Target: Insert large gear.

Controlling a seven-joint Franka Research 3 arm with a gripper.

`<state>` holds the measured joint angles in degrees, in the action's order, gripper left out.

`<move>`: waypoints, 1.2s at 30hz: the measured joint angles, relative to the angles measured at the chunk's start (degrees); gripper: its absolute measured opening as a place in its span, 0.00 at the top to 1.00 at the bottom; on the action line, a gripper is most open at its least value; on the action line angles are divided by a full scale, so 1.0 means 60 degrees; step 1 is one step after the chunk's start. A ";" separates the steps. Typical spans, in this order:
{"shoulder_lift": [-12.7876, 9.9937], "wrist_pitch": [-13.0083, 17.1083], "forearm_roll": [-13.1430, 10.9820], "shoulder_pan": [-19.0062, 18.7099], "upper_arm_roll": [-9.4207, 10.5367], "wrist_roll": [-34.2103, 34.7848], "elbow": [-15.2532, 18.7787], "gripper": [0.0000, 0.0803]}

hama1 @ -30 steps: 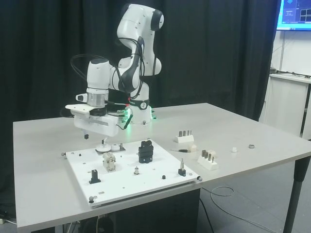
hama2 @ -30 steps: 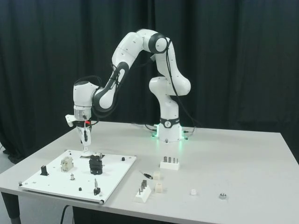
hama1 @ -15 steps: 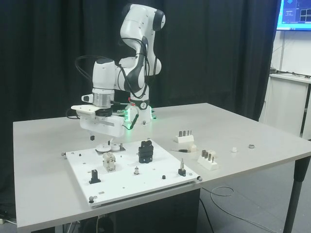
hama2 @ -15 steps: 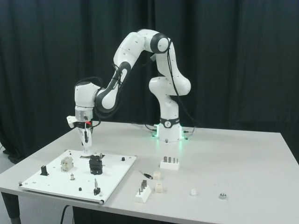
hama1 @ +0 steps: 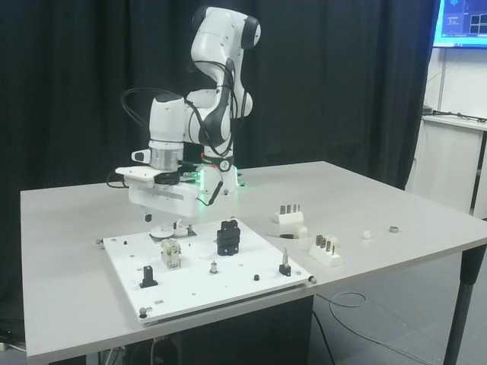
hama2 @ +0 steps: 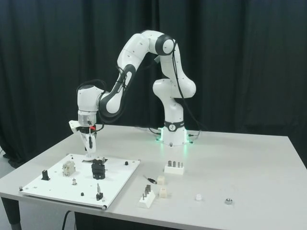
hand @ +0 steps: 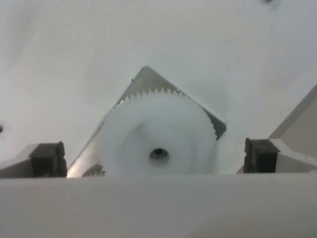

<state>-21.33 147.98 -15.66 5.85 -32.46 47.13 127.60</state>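
The large white gear (hand: pixel 158 134) lies flat on a grey metal plate (hand: pixel 146 79) at the far edge of the white assembly board (hama1: pixel 228 289). A shaft end shows in its centre hole. The teeth of a smaller gear (hand: pixel 94 170) peek out beside it. My gripper (hand: pixel 154 157) hangs just above, open, with its black fingertips (hand: pixel 48 159) standing clear of the gear on both sides. In the room views the gripper (hama1: pixel 162 220) (hama2: pixel 89 152) sits low over the gear (hama1: pixel 161 230).
On the board stand a black block (hama1: pixel 227 238), a small white-grey part (hama1: pixel 170 253) and several short black pegs. To the right on the grey table are two white peg holders (hama1: pixel 289 216) (hama1: pixel 325 249), a small white piece (hama1: pixel 367 234) and a nut (hama1: pixel 394 227).
The arm has carried the gripper sideways toward the black block and slightly lower, so it now sits over the gear. The gear has not moved.
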 joint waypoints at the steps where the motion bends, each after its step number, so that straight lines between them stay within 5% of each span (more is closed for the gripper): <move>1: -0.0013 -0.0004 0.0000 -0.0004 0.0000 0.0000 0.0000 0.00; 16: -0.0073 -0.0005 -0.0028 -0.0016 -0.0002 0.0096 0.0000 0.00; 17: -0.0073 -0.0001 -0.0028 -0.0016 -0.0002 0.0096 0.0000 0.15; 26: -0.0083 0.0012 -0.0027 -0.0016 -0.0002 0.0088 0.0000 0.15; 27: -0.0087 0.0012 -0.0029 -0.0017 -0.0001 0.0088 -0.0001 0.57; 32: -0.0092 0.0013 -0.0051 -0.0073 0.0065 0.0096 -0.0028 0.57; 33: -0.0091 0.0013 -0.0077 -0.0084 0.0073 0.0107 -0.0035 0.77; 36: -0.0092 0.0012 -0.0150 -0.0113 0.0075 0.0167 -0.0041 0.77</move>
<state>-21.88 148.05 -16.56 5.17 -32.00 48.13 127.35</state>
